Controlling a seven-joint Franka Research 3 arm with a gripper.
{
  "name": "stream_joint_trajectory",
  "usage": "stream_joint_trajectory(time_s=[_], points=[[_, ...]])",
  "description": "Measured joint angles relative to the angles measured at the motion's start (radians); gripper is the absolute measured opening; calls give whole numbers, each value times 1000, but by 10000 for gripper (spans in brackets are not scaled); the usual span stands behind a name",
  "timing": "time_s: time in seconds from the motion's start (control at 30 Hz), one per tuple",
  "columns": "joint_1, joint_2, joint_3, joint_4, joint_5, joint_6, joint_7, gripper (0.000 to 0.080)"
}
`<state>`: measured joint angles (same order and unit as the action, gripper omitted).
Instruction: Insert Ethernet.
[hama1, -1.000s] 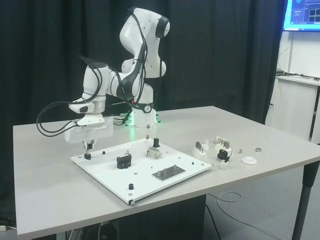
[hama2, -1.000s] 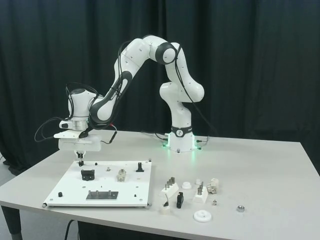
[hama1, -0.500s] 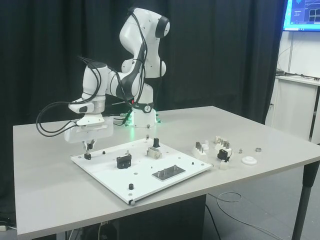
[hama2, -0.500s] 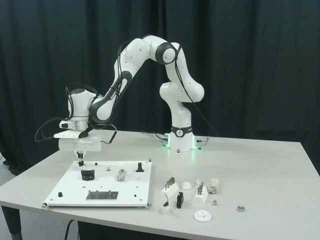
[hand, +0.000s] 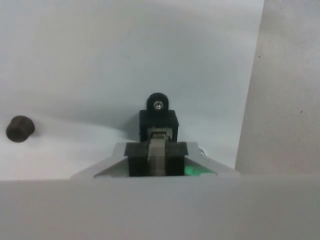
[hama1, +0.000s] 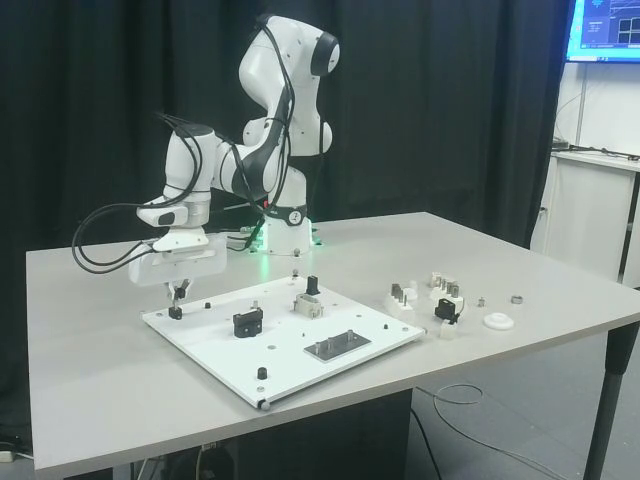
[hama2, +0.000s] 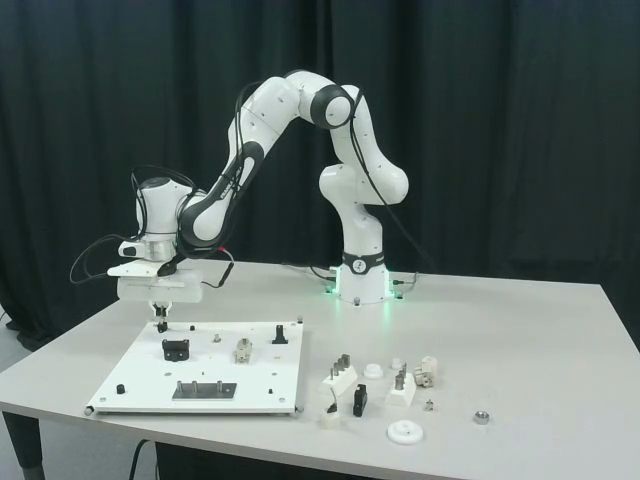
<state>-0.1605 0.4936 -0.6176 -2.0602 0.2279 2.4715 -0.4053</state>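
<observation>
My gripper (hama1: 177, 292) hangs over the far left corner of the white board (hama1: 290, 350), seen also in the second room view as gripper (hama2: 160, 312) over board (hama2: 140, 380). In the wrist view the gripper (hand: 157, 161) is shut on a small grey Ethernet plug (hand: 157, 150). Right under the plug stands a black socket block (hand: 158, 117) with a screw on its tab. The plug's tip sits at the socket's mouth; how deep it reaches is hidden. From the room cameras the socket (hama1: 175, 312) is a small black piece below the fingers.
A black peg (hand: 20, 128) stands on the board beside the socket. The board also carries a black holder (hama1: 246, 322), a white connector (hama1: 308, 304) and a grey metal plate (hama1: 337, 345). Several loose small parts (hama1: 445, 300) lie on the grey table (hama1: 90, 380) to the board's right.
</observation>
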Motion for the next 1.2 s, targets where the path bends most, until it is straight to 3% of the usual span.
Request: stream_joint_trajectory(time_s=[1.2], points=[[-1,0,1,2,15,-4,0,65]])
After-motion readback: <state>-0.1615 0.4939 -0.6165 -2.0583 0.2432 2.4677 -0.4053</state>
